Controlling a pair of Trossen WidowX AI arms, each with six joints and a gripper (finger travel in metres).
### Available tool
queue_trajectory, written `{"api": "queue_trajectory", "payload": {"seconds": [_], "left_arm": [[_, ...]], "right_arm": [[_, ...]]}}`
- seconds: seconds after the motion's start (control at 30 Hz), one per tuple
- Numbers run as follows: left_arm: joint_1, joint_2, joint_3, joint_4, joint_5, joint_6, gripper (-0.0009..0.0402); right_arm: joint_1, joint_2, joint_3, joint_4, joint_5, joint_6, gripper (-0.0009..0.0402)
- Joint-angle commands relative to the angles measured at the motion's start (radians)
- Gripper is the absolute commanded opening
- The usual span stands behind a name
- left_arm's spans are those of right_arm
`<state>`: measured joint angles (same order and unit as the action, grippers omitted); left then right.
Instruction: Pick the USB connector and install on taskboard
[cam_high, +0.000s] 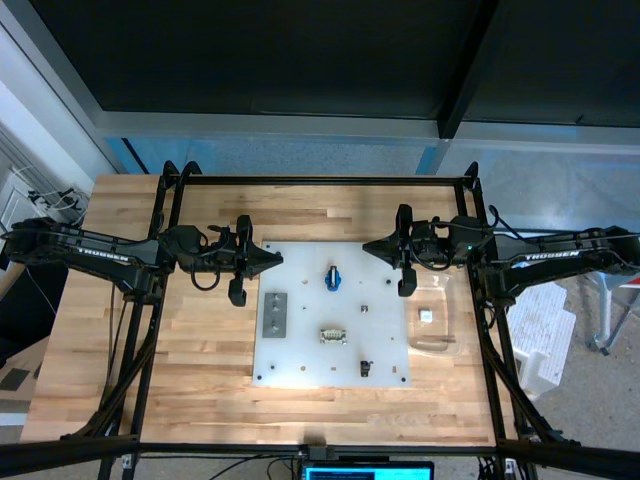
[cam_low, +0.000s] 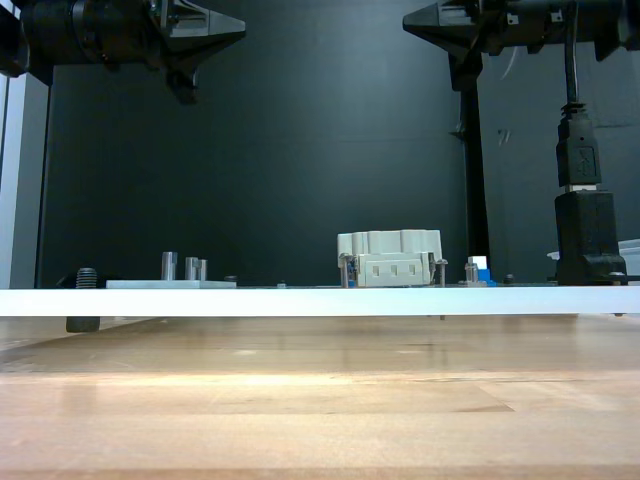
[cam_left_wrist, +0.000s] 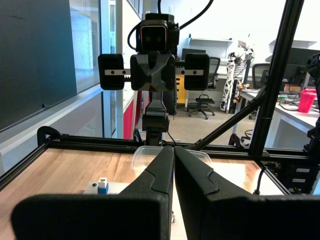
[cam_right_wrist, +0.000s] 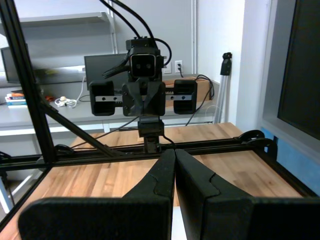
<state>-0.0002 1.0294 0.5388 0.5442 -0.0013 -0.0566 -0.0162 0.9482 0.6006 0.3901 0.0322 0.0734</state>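
Above the taskboard, left hand and right hand; tray at its right.

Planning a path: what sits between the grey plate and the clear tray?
High view: a beige connector block on the taskboard. Both shut, the left gripper and right gripper hover above its far edge.

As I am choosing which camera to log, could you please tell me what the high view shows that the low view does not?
Only the high view: the whole layout of the taskboard and the clear tray to its right, holding a small white piece. Only the low view: side profiles, with pegs rising from the grey plate and a black plug standing upright. Both: the beige connector, the blue part, and the left gripper and right gripper, both shut, raised over the board's far edge.
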Motion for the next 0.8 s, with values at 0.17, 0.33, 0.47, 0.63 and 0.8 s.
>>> {"api": "queue_trajectory", "payload": {"seconds": [0.17, 0.33, 0.47, 0.63, 0.8], "left_arm": [[0.0, 0.0, 0.0, 0.0, 0.0, 0.0, 0.0], [0.0, 0.0, 0.0, 0.0, 0.0, 0.0, 0.0], [0.0, 0.0, 0.0, 0.0, 0.0, 0.0, 0.0], [0.0, 0.0, 0.0, 0.0, 0.0, 0.0, 0.0], [0.0, 0.0, 0.0, 0.0, 0.0, 0.0, 0.0]], "right_arm": [[0.001, -0.01, -0.028, 0.012, -0.002, -0.002, 0.0], [0.001, -0.011, -0.052, 0.037, -0.003, 0.003, 0.0], [0.001, -0.011, -0.053, 0.043, -0.026, 0.008, 0.0], [0.001, -0.011, -0.053, 0.042, -0.026, 0.021, 0.0], [0.001, -0.01, -0.053, 0.041, -0.026, 0.019, 0.0]]}}
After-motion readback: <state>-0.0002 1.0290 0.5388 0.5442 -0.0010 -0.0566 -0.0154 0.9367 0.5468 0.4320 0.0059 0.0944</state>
